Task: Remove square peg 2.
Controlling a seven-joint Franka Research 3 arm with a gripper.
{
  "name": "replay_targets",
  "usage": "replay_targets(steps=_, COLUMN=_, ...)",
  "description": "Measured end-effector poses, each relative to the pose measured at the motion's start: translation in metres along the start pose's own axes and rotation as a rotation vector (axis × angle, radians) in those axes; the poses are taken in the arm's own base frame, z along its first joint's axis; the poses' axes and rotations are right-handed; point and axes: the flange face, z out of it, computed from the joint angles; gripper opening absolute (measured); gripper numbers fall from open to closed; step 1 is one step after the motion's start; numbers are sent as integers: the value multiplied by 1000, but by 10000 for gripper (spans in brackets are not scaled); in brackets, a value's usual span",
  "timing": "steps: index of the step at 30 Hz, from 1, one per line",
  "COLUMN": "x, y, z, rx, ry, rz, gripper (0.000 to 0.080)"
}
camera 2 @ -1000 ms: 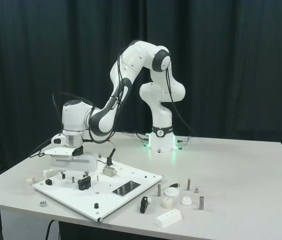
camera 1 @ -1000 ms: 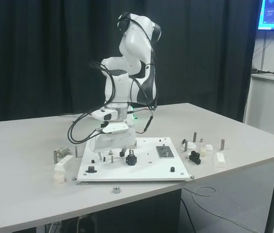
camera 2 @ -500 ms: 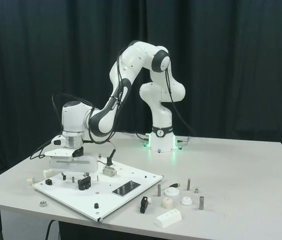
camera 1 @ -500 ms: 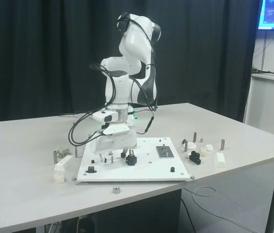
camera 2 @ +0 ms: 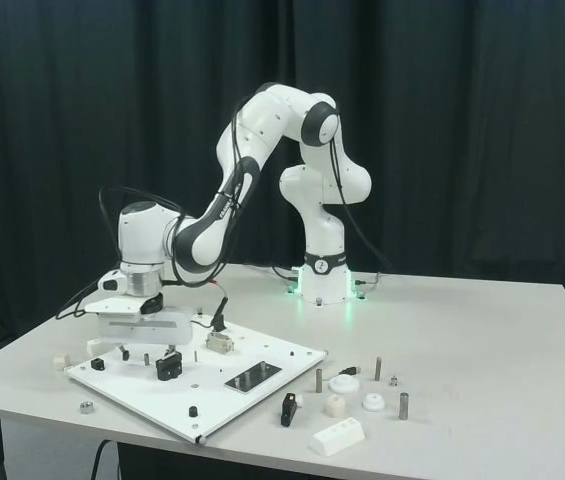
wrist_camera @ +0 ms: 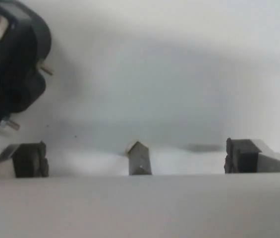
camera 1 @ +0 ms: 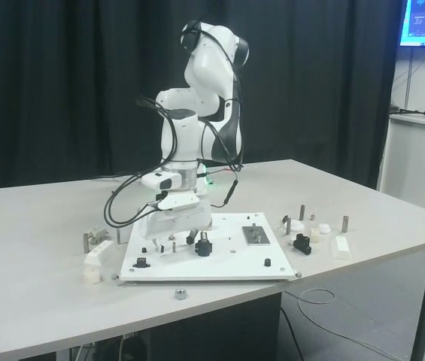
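Note:
A small grey square peg (wrist_camera: pixel 139 158) stands upright in the white board (camera 1: pixel 223 262) (camera 2: pixel 257 352). My gripper (wrist_camera: pixel 135 157) is open and low over the board, with one black fingertip (wrist_camera: pixel 29 159) on each side of the peg and a clear gap on both sides. From the room, the gripper (camera 1: pixel 172 239) (camera 2: pixel 146 350) hangs near the board's left part, and the peg (camera 1: pixel 173 245) (camera 2: pixel 146 358) shows as a thin post under the hand.
A black fixture (wrist_camera: pixel 8 74) (camera 1: pixel 204 246) (camera 2: pixel 169 366) stands on the board close beside the gripper. A grey plate (camera 1: pixel 255 235) lies on the board. Loose pegs and white parts (camera 1: pixel 314 233) (camera 2: pixel 347 385) lie on the table beside it, and white blocks (camera 1: pixel 98 254) sit off the board's other end.
The wrist and hand have shifted slightly along the board, toward its left end in the second room view. The fingers stay open.

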Motion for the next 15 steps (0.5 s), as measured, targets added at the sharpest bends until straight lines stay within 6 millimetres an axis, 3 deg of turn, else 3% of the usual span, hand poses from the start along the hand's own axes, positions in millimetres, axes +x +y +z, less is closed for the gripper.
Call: replay_targets(steps=15, x=8, y=1, z=7, rx=-5, ry=-25, rz=-3, gripper=800)
